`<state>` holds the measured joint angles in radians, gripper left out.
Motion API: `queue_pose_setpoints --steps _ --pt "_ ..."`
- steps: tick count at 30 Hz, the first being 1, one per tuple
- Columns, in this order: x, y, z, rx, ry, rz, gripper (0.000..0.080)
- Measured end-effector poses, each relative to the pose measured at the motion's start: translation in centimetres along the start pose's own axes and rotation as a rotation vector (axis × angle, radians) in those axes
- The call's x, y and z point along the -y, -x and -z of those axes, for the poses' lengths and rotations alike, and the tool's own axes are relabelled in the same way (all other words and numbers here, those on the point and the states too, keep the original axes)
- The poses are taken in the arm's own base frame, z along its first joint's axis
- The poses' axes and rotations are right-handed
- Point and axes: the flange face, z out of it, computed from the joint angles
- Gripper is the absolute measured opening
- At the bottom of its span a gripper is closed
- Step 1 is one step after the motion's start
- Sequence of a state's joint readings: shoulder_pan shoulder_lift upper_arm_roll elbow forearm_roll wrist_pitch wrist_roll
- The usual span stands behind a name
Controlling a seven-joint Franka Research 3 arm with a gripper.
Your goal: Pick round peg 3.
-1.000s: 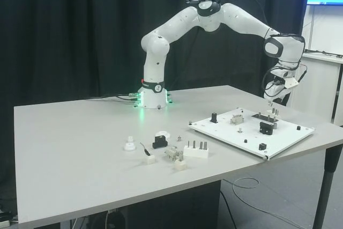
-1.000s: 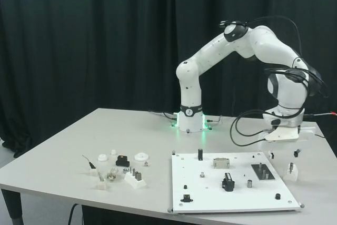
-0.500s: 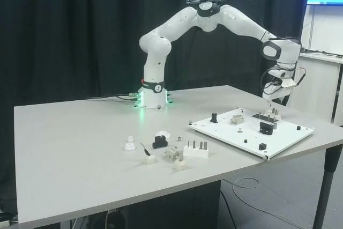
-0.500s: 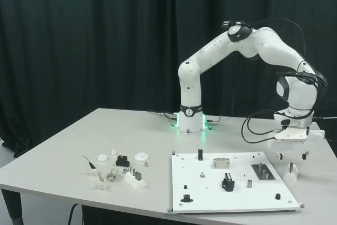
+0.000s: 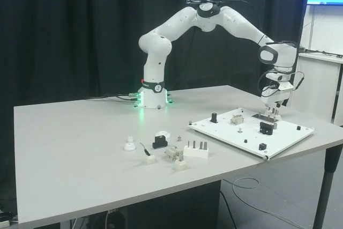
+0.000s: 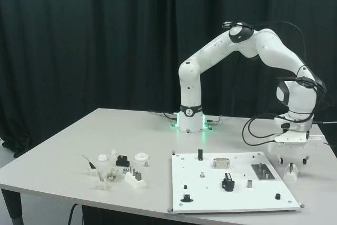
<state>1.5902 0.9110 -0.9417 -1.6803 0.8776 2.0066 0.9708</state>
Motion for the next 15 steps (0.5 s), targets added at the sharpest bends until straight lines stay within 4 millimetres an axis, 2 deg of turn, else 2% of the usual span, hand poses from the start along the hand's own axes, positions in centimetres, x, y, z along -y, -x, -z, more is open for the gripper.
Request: queue_pose_setpoints --steps 15 --pt "-0.18 0.11 -0.97 -0.02 -0.016 -0.012 0.08"
